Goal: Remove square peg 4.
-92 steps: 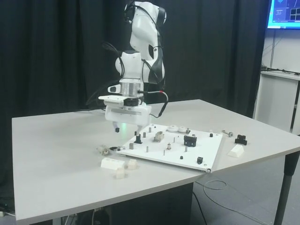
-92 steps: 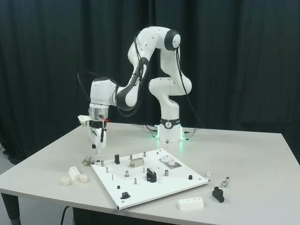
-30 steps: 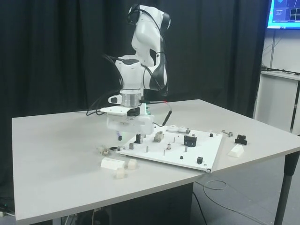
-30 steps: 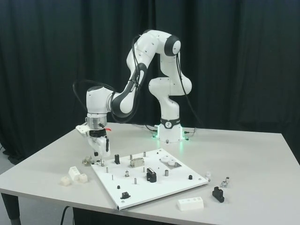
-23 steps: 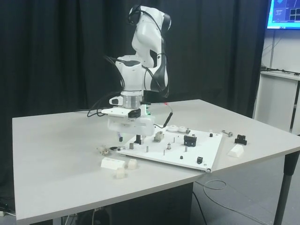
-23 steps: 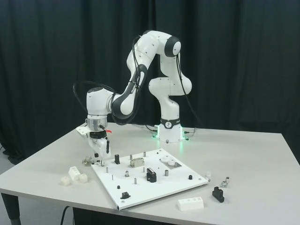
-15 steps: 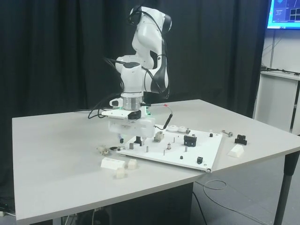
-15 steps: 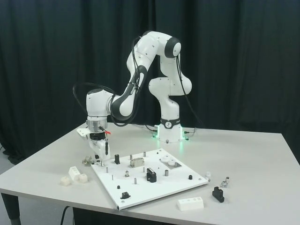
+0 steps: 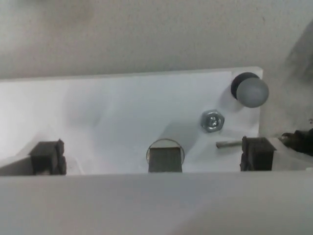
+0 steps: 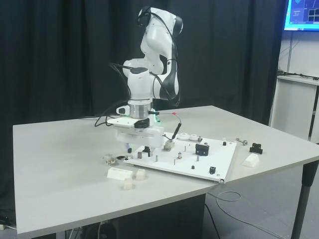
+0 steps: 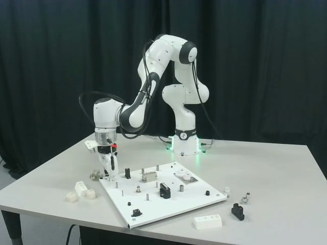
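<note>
Hovering low over the white board (image 9: 122, 112), the gripper (image 9: 151, 159) sits spread wide around the square peg (image 9: 165, 160), near the board's corner by the nut (image 9: 212, 121). Closing off-centre could jam it crooked.

Black curtains (image 11: 265, 66) hang in folds behind the grey table (image 10: 60, 164) in both room views. In the first room view, at 1 o'clock, a lit screen (image 10: 302, 14) shows on the wall; at 3 o'clock stands what may be a white cabinet (image 10: 294, 104). At 5 o'clock, a cable (image 10: 234, 206) trails over the grey floor (image 10: 259, 214).
</note>
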